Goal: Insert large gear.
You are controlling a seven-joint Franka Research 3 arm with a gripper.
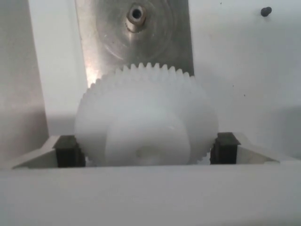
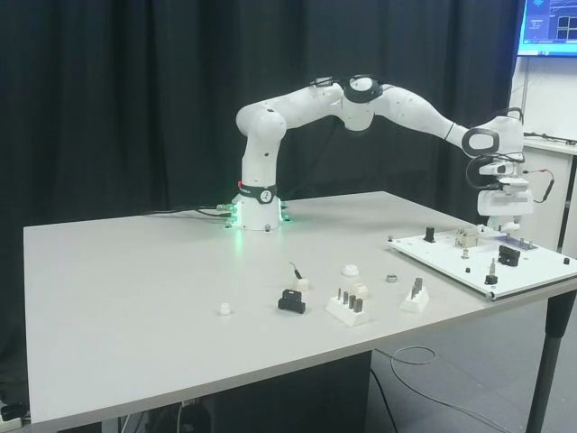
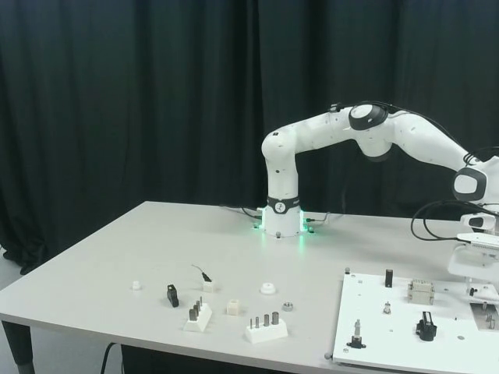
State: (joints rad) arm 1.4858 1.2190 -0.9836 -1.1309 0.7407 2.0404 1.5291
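Here the gripper [image 1: 146,149] is clamped on the large white gear [image 1: 146,117], its two black finger pads [image 1: 69,150] pressing against opposite sides of the toothed rim. In the wrist view the gear hangs above a grey metal plate [image 1: 103,42], and a metal peg [image 1: 136,14] stands up from that plate beyond the gear's teeth; the gear is not on the peg.

In the first room view the white arm [image 2: 361,99] reaches from its base [image 2: 257,212], lit green at the foot, out to the right, and its wrist hangs over the far right part of a white board [image 2: 451,262] lying at the right end of the grey table [image 2: 135,289]. The gear itself cannot be made out in either room view.

On the board stand several small fixtures, among them a black block [image 3: 425,327] and a metal box-like part [image 3: 420,291]. Nearer the table's middle lie loose pieces: a white holder with pegs [image 2: 346,305], a black clip [image 2: 290,302] and a small white cap [image 2: 224,308], all well apart from the board.
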